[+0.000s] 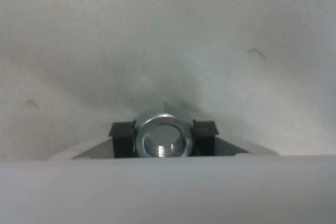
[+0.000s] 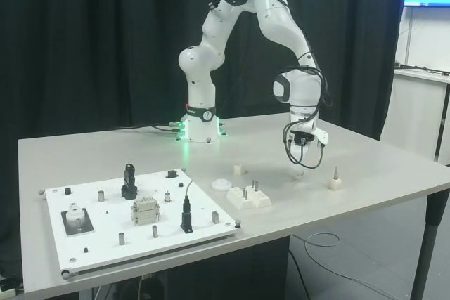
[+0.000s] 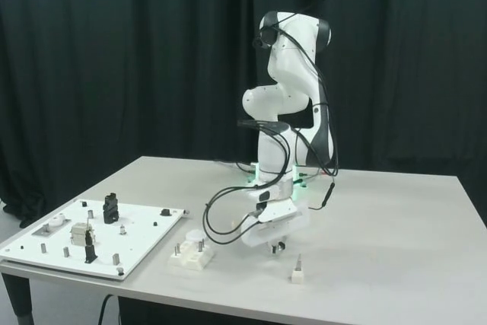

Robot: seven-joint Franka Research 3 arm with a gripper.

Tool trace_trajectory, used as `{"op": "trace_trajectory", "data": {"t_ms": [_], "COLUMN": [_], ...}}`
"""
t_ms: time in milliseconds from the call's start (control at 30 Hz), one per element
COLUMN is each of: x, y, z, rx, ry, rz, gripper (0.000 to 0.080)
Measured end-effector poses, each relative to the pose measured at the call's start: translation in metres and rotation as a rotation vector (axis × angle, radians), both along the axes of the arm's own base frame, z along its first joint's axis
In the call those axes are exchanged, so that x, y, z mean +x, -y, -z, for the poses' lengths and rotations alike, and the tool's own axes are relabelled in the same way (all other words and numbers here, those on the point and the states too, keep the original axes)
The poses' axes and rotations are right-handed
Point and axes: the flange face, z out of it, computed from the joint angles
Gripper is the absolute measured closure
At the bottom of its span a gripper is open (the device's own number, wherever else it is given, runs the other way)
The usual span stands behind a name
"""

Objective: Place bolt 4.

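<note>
Black curtains hang behind a grey tabletop (image 2: pixel 365 156) that carries the white arm and a scatter of small parts. Bolt 4 (image 1: pixel 163 137) sits between the two black fingers (image 1: pixel 122 136) of the gripper (image 2: pixel 301 166), which is closed tight on it from both sides. In the wrist view the bolt's round metal end, with its hollow threaded middle, faces straight up at the camera, so its long axis runs along the fingers and points down at the tabletop. The gripper hangs low above bare tabletop; whether the bolt's lower tip touches the surface cannot be made out.

Near it on one side stands a small white block with an upright pin (image 2: pixel 335 179), apart from the gripper. On the other side sits a white holder (image 2: pixel 249 197) with two pins standing in it, and close by that a flat white disc (image 2: pixel 222 185) and another small white block (image 2: pixel 239 169). None of these lies under the gripper.

Farther off, near the tabletop's front corner, rests a white board (image 2: pixel 133 219) with black plugs, metal pins and a grey block fixed on it. The arm's base (image 2: pixel 198 126) glows green at its foot.
</note>
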Motion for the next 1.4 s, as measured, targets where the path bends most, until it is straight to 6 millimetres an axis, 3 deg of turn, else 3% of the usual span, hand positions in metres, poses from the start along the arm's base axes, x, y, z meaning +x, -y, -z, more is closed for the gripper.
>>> {"op": "trace_trajectory", "data": {"t_ms": [1067,1100,1233,1267,1400], "x": [-0.007,-0.007,-0.006,-0.006,-0.004], "y": [-0.01,-0.01,-0.011,-0.011,-0.01], "z": [0.017,0.016,0.011,0.009,-0.003], "rx": [0.006,0.006,0.01,0.011,0.012], "ry": [-0.037,-0.036,-0.033,-0.032,-0.033], "rz": [-0.049,-0.05,-0.042,-0.037,-0.018], "gripper": [0.0578,0.0336,0.0336,0.0094,0.0094]}}
